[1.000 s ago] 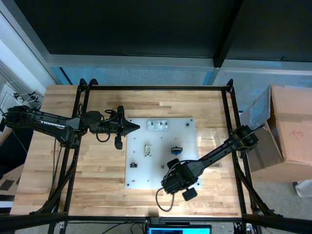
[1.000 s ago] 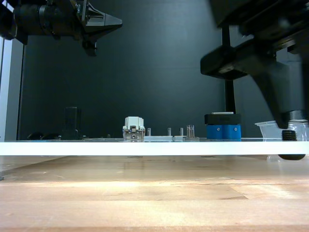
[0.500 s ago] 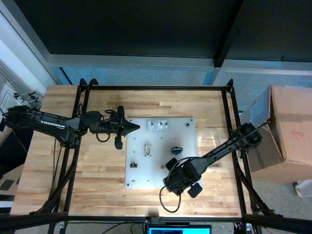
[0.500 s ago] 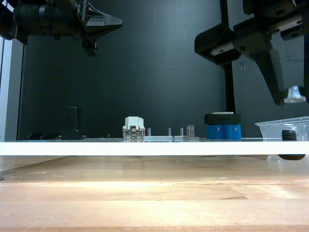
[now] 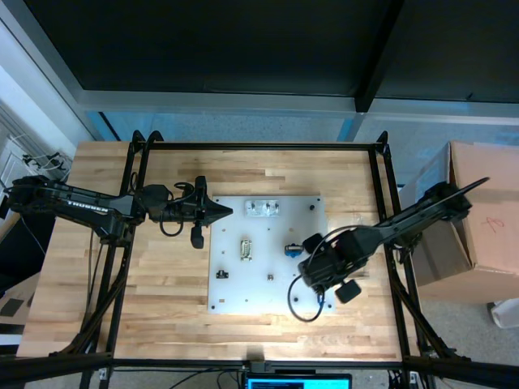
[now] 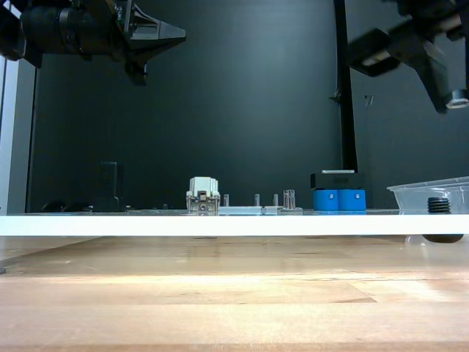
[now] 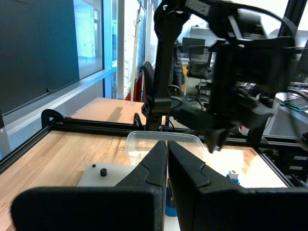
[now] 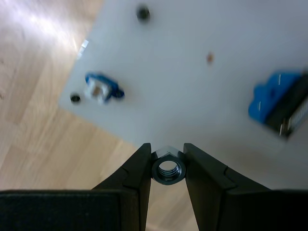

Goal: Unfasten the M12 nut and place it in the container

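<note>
The right tool (image 8: 167, 150) is closed on the silver nut (image 8: 168, 170), pinched between its two fingertips with the threaded hole facing the camera. In the low view the nut (image 6: 458, 99) hangs high in the air, well clear of its stud (image 6: 438, 206), which stands bare with its ribs showing in front of the clear container (image 6: 425, 192). From above, the right tool (image 5: 313, 242) is over the right side of the white board (image 5: 243, 284), near a blue part (image 5: 292, 250).

The left tool (image 5: 227, 211) hovers high over the board's far left edge, its fingers (image 7: 154, 166) pressed together with nothing between them. Its camera looks across the board to the container (image 7: 163, 139) and the right arm.

White lettering on the left arm (image 5: 81, 208) reads "TROSSEN". A cardboard box (image 5: 478, 219) beside the wooden bench (image 5: 162, 284) carries a red scrawl that cannot be read.
</note>
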{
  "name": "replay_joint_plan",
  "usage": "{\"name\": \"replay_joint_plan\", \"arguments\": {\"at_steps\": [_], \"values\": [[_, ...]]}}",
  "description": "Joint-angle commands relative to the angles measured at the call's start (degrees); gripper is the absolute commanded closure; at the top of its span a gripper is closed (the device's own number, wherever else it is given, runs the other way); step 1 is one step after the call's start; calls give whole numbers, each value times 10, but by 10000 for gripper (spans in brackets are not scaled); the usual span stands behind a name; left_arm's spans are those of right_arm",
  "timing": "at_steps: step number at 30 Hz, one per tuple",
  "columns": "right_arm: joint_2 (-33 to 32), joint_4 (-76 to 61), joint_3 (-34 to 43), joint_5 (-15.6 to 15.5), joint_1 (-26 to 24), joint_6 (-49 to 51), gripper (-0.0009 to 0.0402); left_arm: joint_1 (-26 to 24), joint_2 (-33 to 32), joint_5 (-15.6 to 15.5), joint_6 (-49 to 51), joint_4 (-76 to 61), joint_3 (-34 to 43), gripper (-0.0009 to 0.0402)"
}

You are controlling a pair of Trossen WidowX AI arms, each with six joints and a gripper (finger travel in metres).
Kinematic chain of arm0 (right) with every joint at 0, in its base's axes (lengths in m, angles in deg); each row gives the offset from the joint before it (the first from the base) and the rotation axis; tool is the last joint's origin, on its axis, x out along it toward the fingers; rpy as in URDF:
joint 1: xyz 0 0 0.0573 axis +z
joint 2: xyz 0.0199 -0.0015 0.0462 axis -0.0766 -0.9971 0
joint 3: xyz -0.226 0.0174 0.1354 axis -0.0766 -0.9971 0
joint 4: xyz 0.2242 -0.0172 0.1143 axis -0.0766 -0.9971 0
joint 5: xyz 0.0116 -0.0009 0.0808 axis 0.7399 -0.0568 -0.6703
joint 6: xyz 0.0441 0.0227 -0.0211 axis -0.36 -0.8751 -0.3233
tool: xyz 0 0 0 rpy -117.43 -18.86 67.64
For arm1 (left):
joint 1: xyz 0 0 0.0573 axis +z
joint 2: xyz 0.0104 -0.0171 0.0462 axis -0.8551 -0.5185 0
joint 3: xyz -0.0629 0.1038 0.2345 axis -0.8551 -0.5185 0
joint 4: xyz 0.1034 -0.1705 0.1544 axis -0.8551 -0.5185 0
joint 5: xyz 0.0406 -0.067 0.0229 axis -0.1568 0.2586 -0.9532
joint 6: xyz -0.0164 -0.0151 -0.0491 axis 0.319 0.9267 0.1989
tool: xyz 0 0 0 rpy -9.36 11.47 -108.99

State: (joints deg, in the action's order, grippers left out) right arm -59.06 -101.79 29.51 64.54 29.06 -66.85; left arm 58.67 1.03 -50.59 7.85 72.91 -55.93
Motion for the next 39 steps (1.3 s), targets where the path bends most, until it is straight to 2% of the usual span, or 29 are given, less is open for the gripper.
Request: {"name": "replay_joint_plan", "arguments": {"at_steps": [1, 9, 13, 21, 30, 33, 39], "values": [[46, 1, -51, 0, -14, -20, 381, 0, 0, 0, 0, 0, 0, 393], [172, 0, -170, 0, -62, -123, 381, 0, 0, 0, 0, 0, 0, 393], [212, 0, -215, 0, -67, -164, 381, 0, 0, 0, 0, 0, 0, 393], [210, 35, -290, 3, -70, -295, 381, 0, 0, 0, 0, 0, 0, 393], [181, 165, -363, 2, -70, -356, 379, 0, 0, 0, 0, 0, 0, 393], [181, 171, -364, 2, -69, -369, 357, 0, 0, 0, 0, 0, 0, 393], [181, 171, -364, 1, -69, -368, 263, 0, 0, 0, 0, 0, 0, 393]]}}
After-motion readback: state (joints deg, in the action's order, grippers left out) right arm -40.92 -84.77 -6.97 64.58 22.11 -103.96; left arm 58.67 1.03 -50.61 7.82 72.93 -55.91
